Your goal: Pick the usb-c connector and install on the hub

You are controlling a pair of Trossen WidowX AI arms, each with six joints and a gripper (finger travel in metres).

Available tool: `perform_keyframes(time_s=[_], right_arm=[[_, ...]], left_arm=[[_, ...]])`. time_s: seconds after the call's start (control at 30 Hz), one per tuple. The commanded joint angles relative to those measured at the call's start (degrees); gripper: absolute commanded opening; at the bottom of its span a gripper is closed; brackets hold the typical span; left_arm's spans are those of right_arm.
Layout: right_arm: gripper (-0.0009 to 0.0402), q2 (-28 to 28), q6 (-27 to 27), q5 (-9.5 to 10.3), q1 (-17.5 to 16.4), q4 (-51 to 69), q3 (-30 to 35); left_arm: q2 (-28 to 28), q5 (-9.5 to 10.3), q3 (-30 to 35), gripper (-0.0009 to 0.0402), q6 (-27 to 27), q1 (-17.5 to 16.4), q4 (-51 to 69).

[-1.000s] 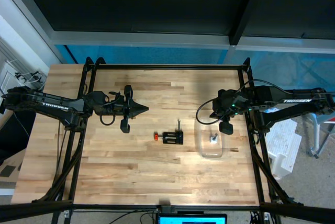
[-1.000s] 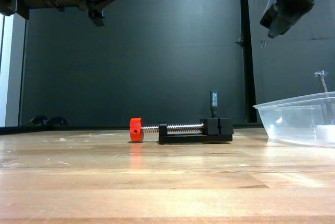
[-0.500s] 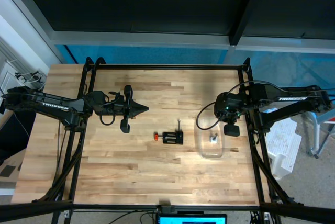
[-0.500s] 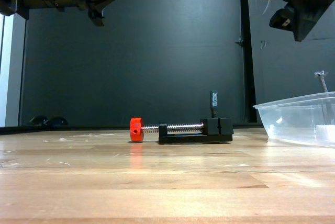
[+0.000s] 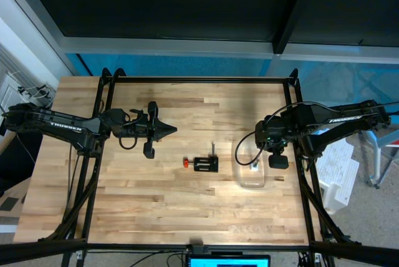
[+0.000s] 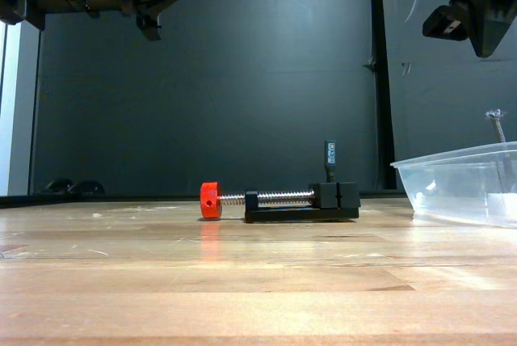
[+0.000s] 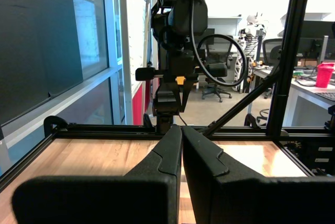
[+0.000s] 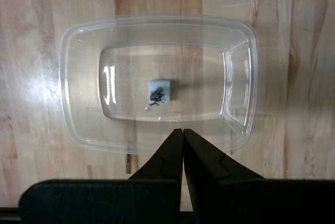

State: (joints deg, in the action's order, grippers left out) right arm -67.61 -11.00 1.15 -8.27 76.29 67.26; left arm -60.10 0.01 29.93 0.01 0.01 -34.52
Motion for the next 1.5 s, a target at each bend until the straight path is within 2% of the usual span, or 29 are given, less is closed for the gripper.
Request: perform_keyframes(time_s=[0.03,0.47,0.8,1.0,1.1,1.5], right_arm=[[0.0,0.0,-0.8,-0.04,-0.5,0.0,-0.3],[0.0009,-3.4,-2.0,-0.11,-2.5,-0.5,-1.2],[0.0131,-7.1,-2.3,-0.7,-2.8,-1.4,-1.2],[0.0176,-8.7,-2.4,-0.7,-3.1,-2.3,-1.2],[0.0181,-8.7,-3.2,-1.7,-3.1,-3.0,-1.2],[0.0181,-8.7,-3.4,-1.64,-3.5,-3.9,-1.2]], left_arm=[[0.0,0.0,0.0,0.0,0.0,0.0,0.0],[0.0,0.0,0.0,0.0,0.0,0.0,0.0],[0.0,0.0,0.0,0.0,0.0,0.0,0.0],[0.0,0.0,0.0,0.0,0.0,0.0,0.0],[0.0,0.0,0.0,0.0,0.0,0.0,0.0],[0.0,0.0,0.0,0.0,0.0,0.0,0.0]])
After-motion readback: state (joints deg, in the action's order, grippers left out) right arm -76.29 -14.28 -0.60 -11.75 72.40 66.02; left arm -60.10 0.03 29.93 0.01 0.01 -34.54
